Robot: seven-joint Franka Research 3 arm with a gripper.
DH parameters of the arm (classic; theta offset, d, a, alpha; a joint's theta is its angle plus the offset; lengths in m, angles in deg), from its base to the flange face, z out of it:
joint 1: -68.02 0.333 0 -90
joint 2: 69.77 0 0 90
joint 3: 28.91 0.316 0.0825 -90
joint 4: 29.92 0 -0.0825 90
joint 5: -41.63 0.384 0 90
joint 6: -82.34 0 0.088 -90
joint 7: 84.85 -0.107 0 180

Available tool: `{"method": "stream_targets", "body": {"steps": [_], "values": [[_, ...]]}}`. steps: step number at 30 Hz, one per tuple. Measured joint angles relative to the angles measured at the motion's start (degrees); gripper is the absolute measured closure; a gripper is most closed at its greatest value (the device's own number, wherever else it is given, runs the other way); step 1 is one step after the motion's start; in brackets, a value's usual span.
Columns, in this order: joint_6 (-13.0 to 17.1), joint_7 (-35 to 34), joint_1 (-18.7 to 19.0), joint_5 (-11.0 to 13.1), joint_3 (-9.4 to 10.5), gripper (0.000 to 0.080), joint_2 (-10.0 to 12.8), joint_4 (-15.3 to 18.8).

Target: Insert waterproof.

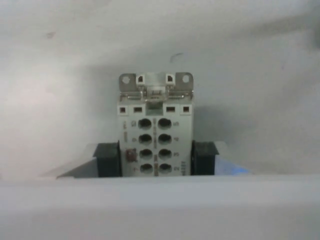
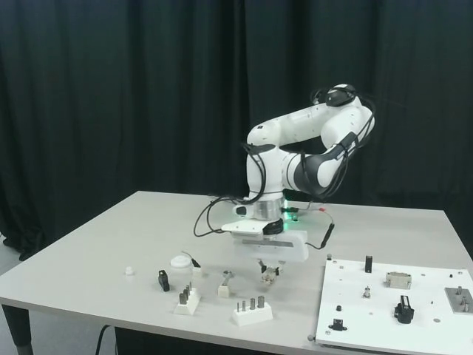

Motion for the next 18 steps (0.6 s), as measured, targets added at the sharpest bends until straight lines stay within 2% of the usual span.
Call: {"method": "stream_targets", "body": {"steps": [12,18], "values": [[-3.25,-8.54,3.93,0.0,-2.02,0.0498,-0.03,-1.99],[-3.65,-14.34,6.58,-0.24,-2.46,0.0498,-0.04,-3.43]]}}
